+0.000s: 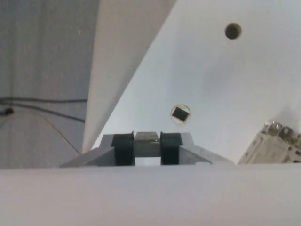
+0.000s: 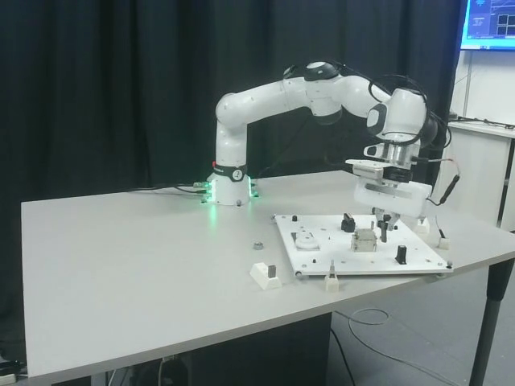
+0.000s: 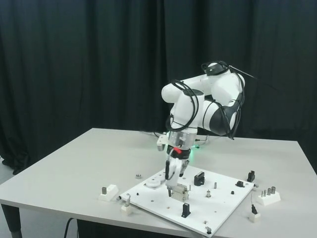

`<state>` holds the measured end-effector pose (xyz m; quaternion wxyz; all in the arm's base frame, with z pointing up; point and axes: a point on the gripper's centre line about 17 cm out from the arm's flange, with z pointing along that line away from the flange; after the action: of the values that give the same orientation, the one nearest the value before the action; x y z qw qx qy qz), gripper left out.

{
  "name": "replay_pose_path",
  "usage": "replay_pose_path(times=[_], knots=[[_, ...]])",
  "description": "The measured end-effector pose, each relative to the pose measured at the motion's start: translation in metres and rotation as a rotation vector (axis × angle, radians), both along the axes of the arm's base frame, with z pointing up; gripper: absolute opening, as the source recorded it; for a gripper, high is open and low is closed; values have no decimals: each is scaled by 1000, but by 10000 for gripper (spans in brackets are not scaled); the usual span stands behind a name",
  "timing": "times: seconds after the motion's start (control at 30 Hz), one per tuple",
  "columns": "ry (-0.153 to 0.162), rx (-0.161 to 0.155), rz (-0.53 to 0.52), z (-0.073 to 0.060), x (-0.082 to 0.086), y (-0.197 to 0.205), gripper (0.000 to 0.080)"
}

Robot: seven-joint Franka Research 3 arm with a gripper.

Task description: Insert square peg 3.

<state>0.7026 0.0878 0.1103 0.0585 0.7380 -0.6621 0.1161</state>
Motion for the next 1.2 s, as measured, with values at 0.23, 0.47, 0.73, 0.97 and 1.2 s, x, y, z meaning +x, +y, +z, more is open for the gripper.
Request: replay_pose_path(times=[0.23, 0.47, 0.73, 0.97, 1.2], knots=[[-2, -15, -124, -3, -7, -3, 114], [-9, -14, -238, -8, -13, -5, 114], [-17, -8, -352, -12, -19, -5, 114], [-14, -16, -398, -18, -23, -10, 114], [-7, -20, -421, -28, -25, -14, 114]])
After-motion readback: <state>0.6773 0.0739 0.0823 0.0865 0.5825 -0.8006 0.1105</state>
